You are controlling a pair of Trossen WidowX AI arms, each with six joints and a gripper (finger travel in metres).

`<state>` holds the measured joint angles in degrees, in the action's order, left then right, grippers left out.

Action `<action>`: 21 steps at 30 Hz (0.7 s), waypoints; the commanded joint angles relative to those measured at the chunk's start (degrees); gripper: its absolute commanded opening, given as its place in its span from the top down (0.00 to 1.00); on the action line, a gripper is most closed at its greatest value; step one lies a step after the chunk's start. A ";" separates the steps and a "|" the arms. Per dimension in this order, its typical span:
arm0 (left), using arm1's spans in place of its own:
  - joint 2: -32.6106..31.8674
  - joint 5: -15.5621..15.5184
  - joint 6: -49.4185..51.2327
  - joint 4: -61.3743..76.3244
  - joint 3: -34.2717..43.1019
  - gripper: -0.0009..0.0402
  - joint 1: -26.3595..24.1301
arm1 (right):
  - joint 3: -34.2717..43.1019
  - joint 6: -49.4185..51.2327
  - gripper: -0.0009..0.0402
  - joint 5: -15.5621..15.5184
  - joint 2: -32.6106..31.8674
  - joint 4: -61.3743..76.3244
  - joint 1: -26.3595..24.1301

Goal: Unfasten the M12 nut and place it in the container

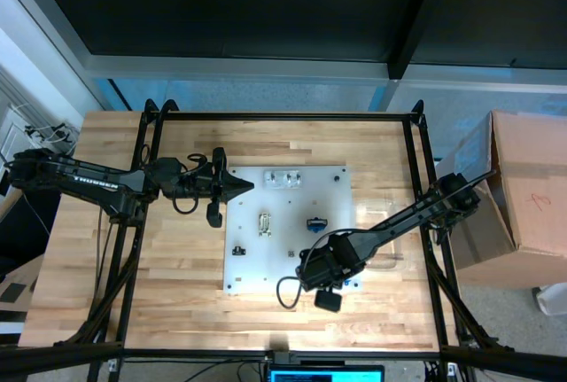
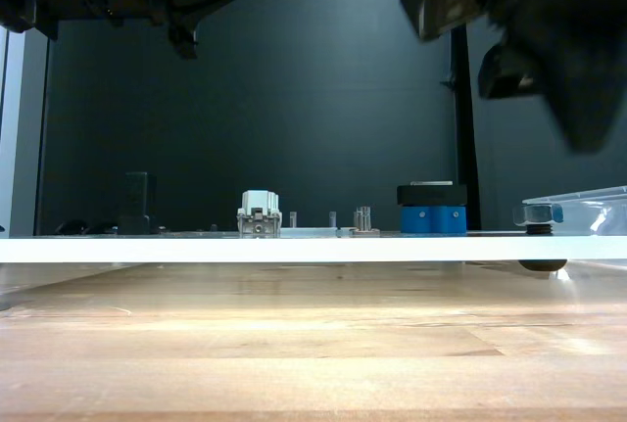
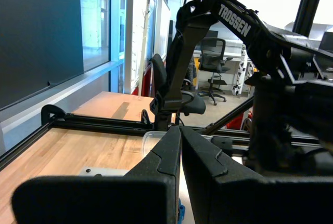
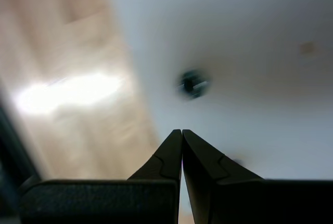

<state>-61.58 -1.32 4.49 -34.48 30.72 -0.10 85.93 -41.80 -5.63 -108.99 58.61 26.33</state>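
A robotics lab in an office building: a wooden tabletop (image 1: 177, 293) ringed by a black frame (image 1: 283, 117), office chairs (image 3: 214, 52) and glass partitions (image 3: 93, 26) beyond.

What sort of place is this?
Probably a robotics lab: office chairs, framed wooden table, task board. Left gripper, shut, hangs over the board's far left; right gripper, shut, above its near right; nut on its stud.

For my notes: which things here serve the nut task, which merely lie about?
Job: silver nut on its stud; container right of board; right claw, shut, empty, above board's near half; left claw, shut, over board's far left.
Lying about: blue block; white connector; cardboard box.
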 commanded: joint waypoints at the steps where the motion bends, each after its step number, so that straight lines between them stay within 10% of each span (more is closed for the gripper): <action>1: -0.02 0.00 -0.02 0.07 0.00 0.98 0.00 | 0.52 0.98 0.98 -1.99 -0.20 -0.52 -0.09; 21: -0.02 0.02 -0.02 1.22 0.00 0.98 0.02 | 0.24 5.38 0.98 0.24 -5.14 -4.02 -0.20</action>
<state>-61.58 -1.34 4.49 -33.17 30.70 -0.10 86.19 -36.34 -5.54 -114.06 54.59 26.20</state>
